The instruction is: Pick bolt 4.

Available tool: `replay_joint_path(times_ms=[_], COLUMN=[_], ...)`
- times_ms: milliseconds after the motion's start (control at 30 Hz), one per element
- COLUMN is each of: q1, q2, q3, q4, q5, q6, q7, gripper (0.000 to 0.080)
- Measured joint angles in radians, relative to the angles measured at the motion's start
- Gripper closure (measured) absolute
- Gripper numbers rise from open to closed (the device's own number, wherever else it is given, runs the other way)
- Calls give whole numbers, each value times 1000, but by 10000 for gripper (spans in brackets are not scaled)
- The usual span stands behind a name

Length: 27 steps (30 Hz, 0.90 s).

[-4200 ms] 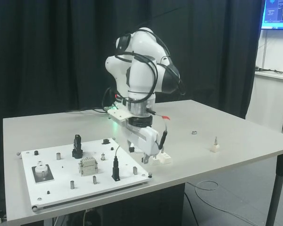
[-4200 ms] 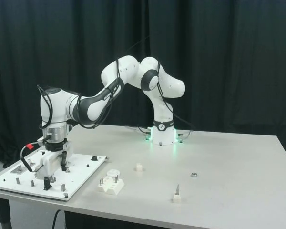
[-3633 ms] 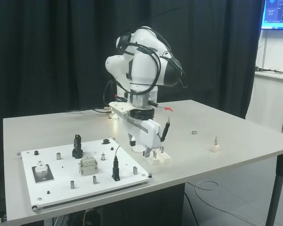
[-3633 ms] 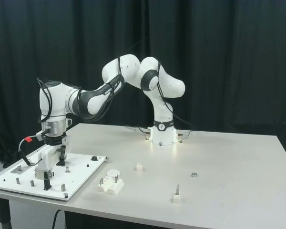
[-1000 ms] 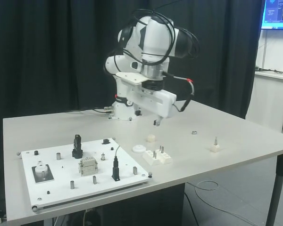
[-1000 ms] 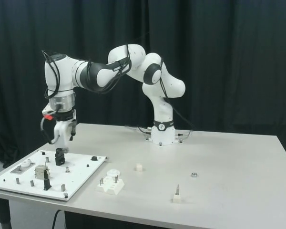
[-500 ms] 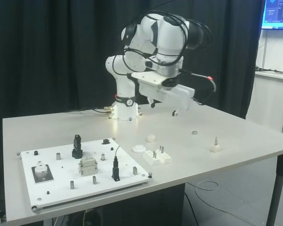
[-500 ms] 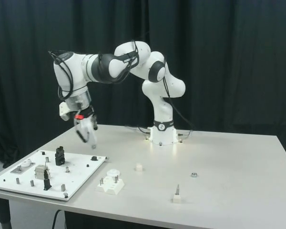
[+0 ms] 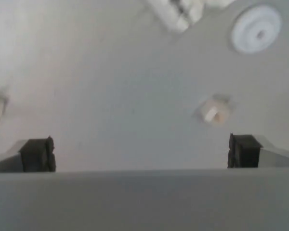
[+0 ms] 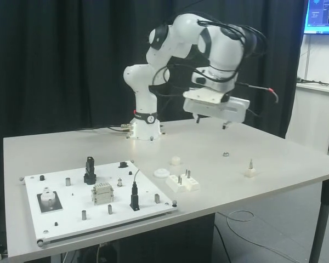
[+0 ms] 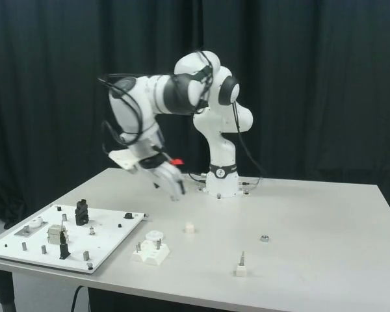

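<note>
Your claw (image 10: 211, 121) hangs high over the grey table (image 10: 285, 153), opened wide and holding nothing (the wrist view shows both black fingertips (image 9: 243, 151) well apart). Bolt 4 (image 10: 250, 163) is, I judge, the lone one standing upright in a small white holder (image 10: 250, 173) at the end of the table far from the white board (image 10: 71, 222), well apart from the claw. No label confirms this.

Bring the claw directly above the bolt and set a finger on either side of its shank. Come straight down and close gently, so the holder does not tip.

Two other bolts stand in the white block (image 10: 182, 184), so check your target. In the wrist view I cannot make the bolt out.
</note>
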Motion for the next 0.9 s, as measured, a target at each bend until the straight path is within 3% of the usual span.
replay_joint_path(times_ms=[200, 367, 900], q1=[66, 106, 128], q2=[-36, -65, -169], q3=[28, 77, 330], q4=[-80, -145, -411], q5=[-6, -28, -151], q6=[22, 54, 266], q7=[0, -33, -24], gripper=[3, 3, 3])
